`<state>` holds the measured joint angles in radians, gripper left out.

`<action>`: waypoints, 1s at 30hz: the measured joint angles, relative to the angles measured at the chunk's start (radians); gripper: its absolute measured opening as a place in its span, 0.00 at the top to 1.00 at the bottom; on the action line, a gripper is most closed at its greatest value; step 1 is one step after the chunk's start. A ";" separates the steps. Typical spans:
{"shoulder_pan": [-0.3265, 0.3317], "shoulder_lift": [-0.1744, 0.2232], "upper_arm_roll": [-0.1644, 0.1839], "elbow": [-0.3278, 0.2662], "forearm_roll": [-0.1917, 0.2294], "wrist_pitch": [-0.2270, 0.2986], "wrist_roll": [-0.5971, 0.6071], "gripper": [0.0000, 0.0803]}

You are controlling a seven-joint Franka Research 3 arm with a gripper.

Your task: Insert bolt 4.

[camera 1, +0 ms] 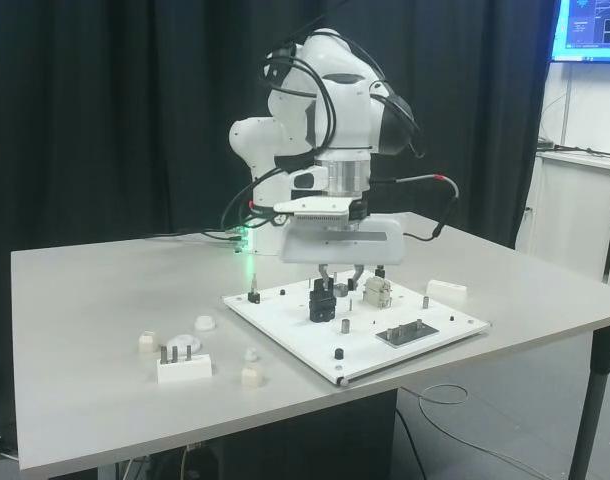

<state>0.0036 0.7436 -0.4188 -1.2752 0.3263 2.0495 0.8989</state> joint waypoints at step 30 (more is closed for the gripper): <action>-0.007 -0.007 -0.002 0.012 0.003 -0.019 -0.030 0.72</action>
<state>-0.0038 0.7368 -0.4205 -1.2628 0.3289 2.0305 0.8686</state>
